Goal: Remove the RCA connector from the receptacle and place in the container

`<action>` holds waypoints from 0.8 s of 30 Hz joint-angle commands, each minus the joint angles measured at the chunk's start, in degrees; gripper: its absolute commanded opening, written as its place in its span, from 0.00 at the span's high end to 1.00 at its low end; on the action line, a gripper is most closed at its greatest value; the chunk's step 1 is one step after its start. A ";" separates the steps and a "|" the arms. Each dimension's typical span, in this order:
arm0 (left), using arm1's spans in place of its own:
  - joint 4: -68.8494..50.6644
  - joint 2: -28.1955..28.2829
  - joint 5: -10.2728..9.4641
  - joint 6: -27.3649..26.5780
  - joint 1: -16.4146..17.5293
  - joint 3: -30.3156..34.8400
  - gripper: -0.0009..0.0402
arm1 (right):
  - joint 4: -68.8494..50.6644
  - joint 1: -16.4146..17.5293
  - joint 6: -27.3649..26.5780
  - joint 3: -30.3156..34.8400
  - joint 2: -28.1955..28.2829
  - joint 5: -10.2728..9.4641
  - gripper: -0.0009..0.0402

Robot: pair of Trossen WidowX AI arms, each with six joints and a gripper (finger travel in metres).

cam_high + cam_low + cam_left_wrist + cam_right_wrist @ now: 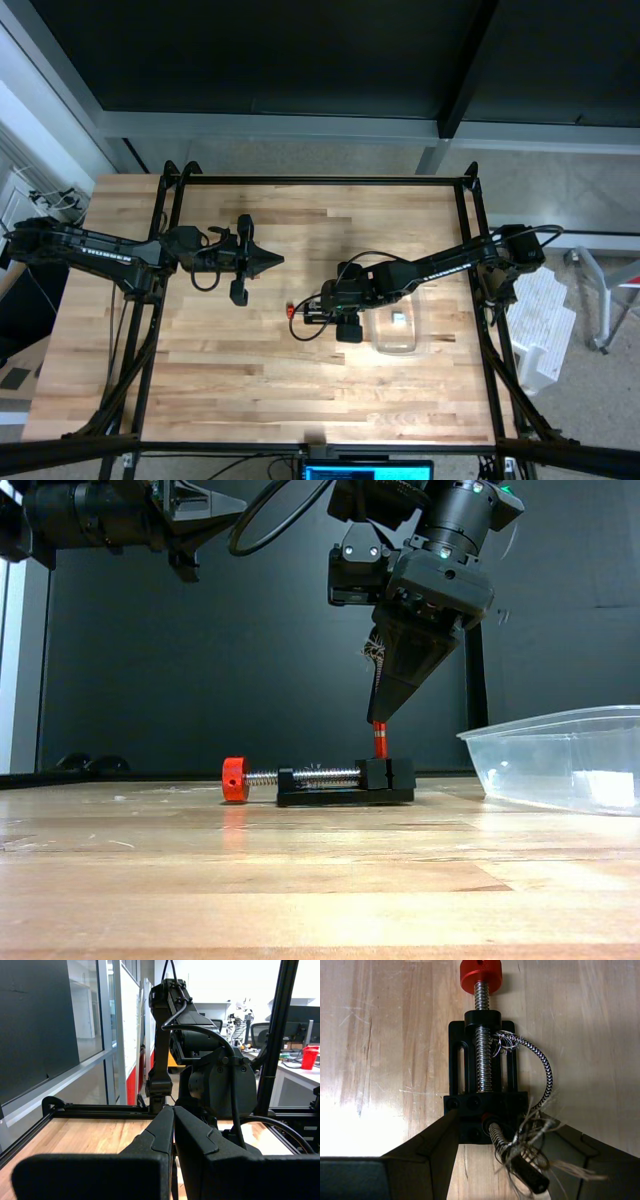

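Note:
The receptacle (pixel 345 780), a black vise-like block with a threaded screw and a red knob (pixel 235 779), lies on the table left of the container (pixel 560 765). From its right end the RCA connector (pixel 379 741) sticks up, red at the base. In the right wrist view the connector's (pixel 517 1160) dark stem and frayed braided cable rise between the fingers. My right gripper (pixel 382 718) hangs just above it, open, with one finger (pixel 432 1142) on each side of the stem and not touching it. My left gripper (pixel 268 260) is shut and held high at the left, far from the receptacle (pixel 318 312).
The clear container (pixel 398 335) sits right beside the receptacle and holds a small white square piece (pixel 608 788). A braided black-and-white wire (pixel 542 1067) loops off the receptacle's side. A black frame rail (pixel 320 181) borders the wooden table.

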 commanded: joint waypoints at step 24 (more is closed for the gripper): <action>0.00 0.02 0.02 0.00 0.02 0.00 0.98 | 0.07 -0.07 -1.20 -0.07 0.17 0.02 0.91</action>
